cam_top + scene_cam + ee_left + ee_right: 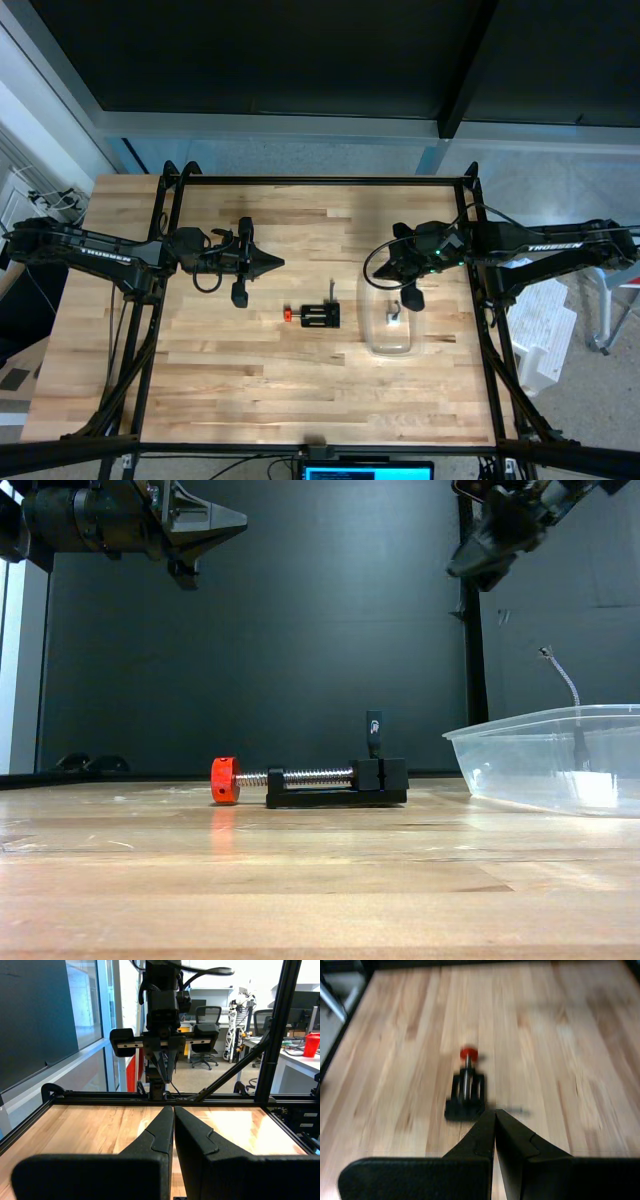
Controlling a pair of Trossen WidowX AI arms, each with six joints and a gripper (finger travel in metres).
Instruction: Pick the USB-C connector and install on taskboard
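Taskboard (318, 315) is set mid-table, USB-C connector (395, 319) laid in the clear tray (376, 338) beside it. Left gripper (276, 263) and right gripper (413, 299) are held aloft, fingers pressed together, the right over the tray

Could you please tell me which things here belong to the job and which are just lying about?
Job: USB-C connector, lying in the clear tray; black block; right claw, shut, above the clear tray.
Lying about: clear tray; left claw, shut, raised left of the black block.
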